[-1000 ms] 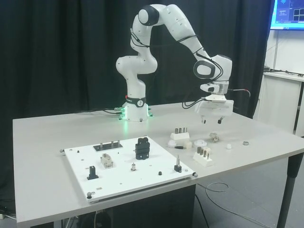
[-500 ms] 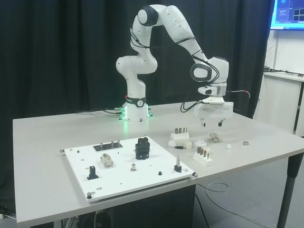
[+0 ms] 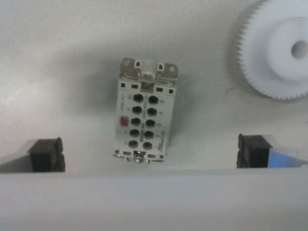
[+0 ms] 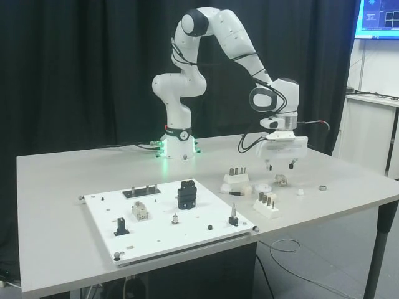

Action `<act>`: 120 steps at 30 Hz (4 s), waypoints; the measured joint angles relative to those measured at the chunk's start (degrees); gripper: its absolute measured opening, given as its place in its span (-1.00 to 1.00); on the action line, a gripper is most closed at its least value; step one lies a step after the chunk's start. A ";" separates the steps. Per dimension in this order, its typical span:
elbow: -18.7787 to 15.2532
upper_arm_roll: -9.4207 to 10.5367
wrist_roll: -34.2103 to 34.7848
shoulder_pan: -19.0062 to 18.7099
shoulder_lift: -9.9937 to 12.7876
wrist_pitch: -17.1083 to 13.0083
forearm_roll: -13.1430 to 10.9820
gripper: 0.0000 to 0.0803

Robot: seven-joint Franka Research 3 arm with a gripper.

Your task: Pick waterproof.

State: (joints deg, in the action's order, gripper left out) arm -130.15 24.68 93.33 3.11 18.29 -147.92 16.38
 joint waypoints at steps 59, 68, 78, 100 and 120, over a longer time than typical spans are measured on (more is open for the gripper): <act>3.46 -2.94 7.73 -3.12 6.06 -1.30 5.92 0.99; 3.69 -3.00 7.72 -3.24 6.57 -1.32 6.75 0.34; 3.78 -3.67 7.67 -4.11 6.94 -1.55 7.38 0.19; 3.78 -4.45 7.67 -4.47 7.92 -2.58 7.65 0.99; 3.79 -4.79 8.41 -4.49 7.93 -2.65 7.29 -0.07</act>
State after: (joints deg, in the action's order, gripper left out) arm -126.35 19.89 101.74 -1.38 26.22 -150.57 23.67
